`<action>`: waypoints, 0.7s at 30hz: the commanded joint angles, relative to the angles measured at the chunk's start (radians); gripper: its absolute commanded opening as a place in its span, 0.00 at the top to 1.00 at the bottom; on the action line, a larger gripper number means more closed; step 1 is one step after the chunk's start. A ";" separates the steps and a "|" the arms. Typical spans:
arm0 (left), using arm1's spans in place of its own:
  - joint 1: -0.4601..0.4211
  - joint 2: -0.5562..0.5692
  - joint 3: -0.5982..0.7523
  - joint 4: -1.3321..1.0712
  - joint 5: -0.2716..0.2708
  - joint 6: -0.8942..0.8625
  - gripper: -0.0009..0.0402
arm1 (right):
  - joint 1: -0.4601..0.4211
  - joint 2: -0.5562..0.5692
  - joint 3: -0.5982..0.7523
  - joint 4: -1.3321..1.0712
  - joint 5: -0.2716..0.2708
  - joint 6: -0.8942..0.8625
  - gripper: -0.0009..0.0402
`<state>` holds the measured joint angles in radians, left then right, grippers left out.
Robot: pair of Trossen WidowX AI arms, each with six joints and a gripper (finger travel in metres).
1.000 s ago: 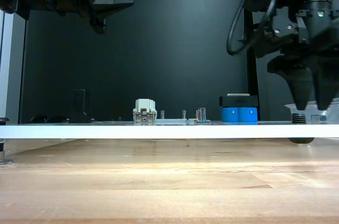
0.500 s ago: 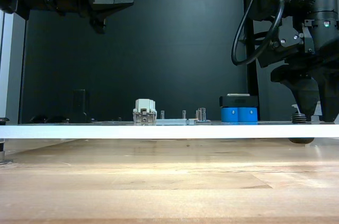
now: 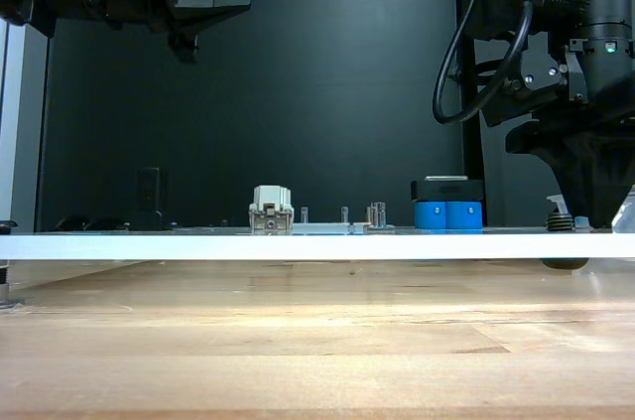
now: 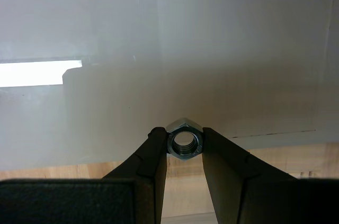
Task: Unfasten the M12 nut and place it in the container
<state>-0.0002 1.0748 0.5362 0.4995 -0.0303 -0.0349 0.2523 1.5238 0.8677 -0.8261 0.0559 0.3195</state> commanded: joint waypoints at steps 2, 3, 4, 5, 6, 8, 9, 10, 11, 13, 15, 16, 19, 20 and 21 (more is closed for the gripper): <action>0.000 0.000 0.000 0.000 0.000 0.000 0.98 | 0.001 -0.021 0.014 0.000 -0.005 0.002 0.98; 0.000 0.000 0.000 -0.001 0.000 0.000 0.98 | 0.001 -0.027 0.022 -0.004 -0.005 0.005 0.97; 0.000 0.000 0.000 0.000 0.000 0.000 0.98 | 0.001 -0.033 0.031 -0.010 -0.005 0.004 0.96; 0.000 0.000 0.000 -0.001 0.000 0.000 0.98 | 0.000 -0.039 0.043 -0.023 -0.004 0.004 0.95; 0.000 0.000 0.000 0.000 0.000 0.000 0.98 | 0.001 -0.046 0.057 -0.040 -0.003 0.004 0.95; 0.000 0.000 0.000 0.000 0.000 0.000 0.98 | 0.001 -0.060 0.089 -0.082 0.006 0.005 0.95; 0.000 0.000 0.000 0.000 0.000 0.000 0.98 | 0.001 -0.067 0.102 -0.097 0.006 0.004 0.95; 0.000 0.000 0.000 0.000 0.000 0.000 0.98 | 0.000 -0.079 0.113 -0.113 0.005 0.005 0.95; 0.000 0.000 0.000 -0.001 0.000 0.000 0.98 | 0.001 -0.093 0.119 -0.126 0.005 0.009 0.95; 0.000 0.000 0.000 0.000 0.000 0.000 0.98 | 0.002 -0.127 0.119 -0.159 0.005 0.017 0.95; 0.000 0.000 0.000 0.000 0.000 0.000 0.98 | 0.007 -0.164 0.116 -0.206 0.005 0.037 0.95; 0.000 0.000 0.000 0.000 0.000 0.000 0.98 | 0.010 -0.183 0.116 -0.235 0.006 0.047 0.95; 0.000 0.000 0.000 -0.001 0.000 0.000 0.98 | 0.018 -0.242 0.116 -0.297 0.007 0.070 0.95; 0.000 0.000 0.000 0.000 0.000 0.000 0.98 | 0.020 -0.261 0.114 -0.315 0.006 0.074 0.95; 0.000 0.000 0.000 0.000 0.000 0.000 0.98 | 0.023 -0.277 0.110 -0.332 0.006 0.084 0.95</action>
<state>-0.0002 1.0748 0.5362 0.4988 -0.0303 -0.0349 0.2714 1.2686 0.9825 -1.1358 0.0608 0.3931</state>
